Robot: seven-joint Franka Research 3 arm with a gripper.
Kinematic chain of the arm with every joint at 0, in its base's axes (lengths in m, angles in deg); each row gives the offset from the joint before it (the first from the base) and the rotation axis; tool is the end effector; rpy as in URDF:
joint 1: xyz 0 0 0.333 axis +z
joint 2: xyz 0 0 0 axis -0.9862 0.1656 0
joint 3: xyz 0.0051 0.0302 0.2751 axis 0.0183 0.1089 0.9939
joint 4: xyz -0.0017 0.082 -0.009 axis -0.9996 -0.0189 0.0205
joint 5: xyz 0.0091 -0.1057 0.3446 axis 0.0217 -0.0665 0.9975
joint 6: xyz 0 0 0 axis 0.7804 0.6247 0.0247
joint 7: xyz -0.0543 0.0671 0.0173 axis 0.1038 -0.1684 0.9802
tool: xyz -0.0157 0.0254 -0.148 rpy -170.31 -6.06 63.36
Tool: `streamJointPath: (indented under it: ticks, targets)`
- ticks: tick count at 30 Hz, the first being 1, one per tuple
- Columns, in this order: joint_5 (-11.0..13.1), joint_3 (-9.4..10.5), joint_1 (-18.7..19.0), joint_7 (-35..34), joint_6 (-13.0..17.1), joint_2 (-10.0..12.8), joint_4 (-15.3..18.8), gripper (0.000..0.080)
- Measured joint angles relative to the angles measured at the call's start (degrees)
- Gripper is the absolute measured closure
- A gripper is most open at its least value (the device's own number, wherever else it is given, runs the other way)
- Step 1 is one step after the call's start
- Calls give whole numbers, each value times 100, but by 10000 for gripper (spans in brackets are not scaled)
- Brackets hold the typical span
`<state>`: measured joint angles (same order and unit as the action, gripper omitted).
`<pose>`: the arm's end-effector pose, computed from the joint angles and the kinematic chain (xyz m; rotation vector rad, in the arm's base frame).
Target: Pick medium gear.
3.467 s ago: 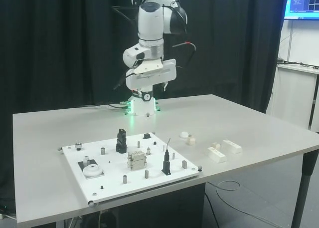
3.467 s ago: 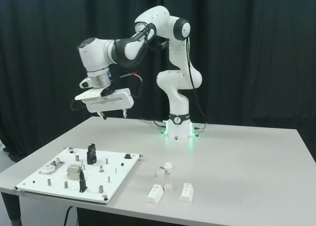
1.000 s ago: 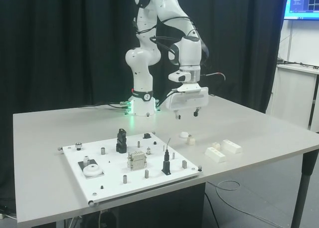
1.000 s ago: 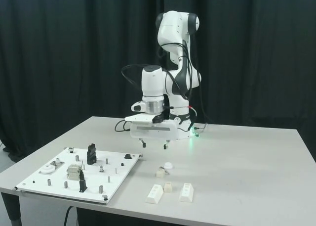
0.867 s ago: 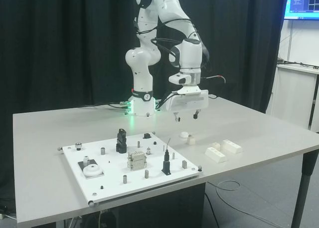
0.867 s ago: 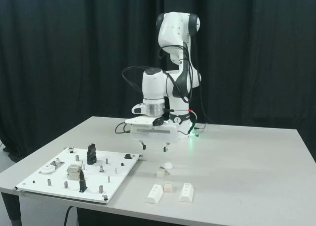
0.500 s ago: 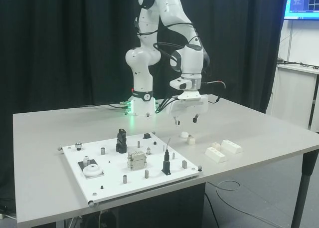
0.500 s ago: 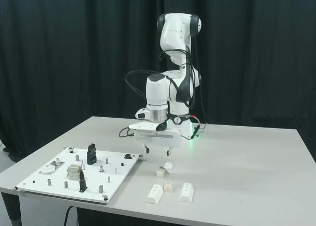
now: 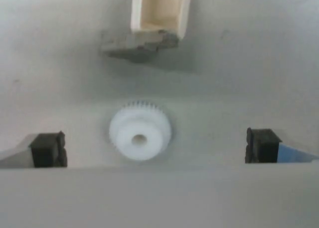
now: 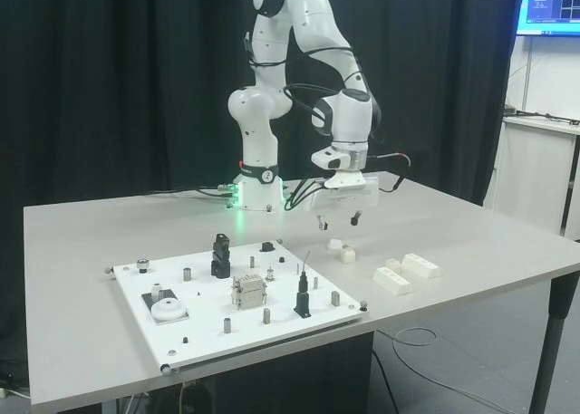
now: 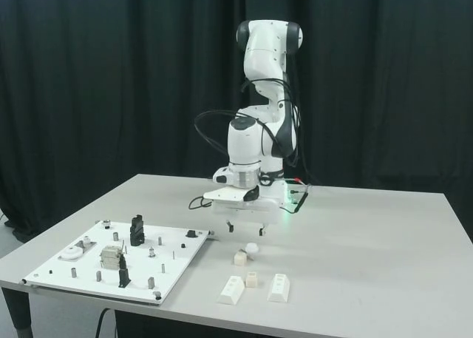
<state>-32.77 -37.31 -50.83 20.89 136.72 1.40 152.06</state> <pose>0.4426 0.0172 0.1824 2.8599 -1.1868 -0.1033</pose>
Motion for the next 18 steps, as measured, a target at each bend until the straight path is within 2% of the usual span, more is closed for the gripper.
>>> streamJointPath:
  ticks: [9,18]
  targets:
    - [52,78,0,-82,104,5,181,3]
    - [247,142,0,-82,288,112,246,3]
